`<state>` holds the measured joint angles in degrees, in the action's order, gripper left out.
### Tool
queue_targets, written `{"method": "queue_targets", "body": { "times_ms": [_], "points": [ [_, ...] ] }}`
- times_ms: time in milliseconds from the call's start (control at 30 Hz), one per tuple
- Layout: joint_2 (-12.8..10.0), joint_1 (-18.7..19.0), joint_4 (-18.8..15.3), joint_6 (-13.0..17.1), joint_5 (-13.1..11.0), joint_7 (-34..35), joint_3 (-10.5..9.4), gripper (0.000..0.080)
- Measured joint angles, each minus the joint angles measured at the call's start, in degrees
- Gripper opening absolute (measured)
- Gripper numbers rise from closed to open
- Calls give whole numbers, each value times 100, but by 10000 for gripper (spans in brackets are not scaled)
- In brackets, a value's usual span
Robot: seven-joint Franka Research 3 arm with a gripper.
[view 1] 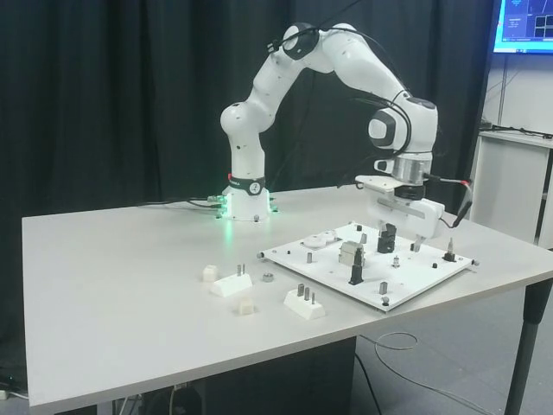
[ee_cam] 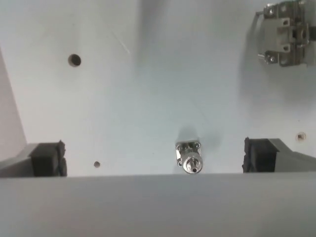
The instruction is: Pick bolt 4.
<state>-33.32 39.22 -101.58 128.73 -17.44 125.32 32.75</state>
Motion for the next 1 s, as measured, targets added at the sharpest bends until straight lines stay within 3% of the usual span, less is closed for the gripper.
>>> {"method": "queue_targets", "body": {
  "times_ms": [367, 1000],
  "points": [
    [0, 44, 68, -31, 432, -120, -27, 800],
    [1, 20, 210, -245, 946, -218, -34, 800]
  ]
}}
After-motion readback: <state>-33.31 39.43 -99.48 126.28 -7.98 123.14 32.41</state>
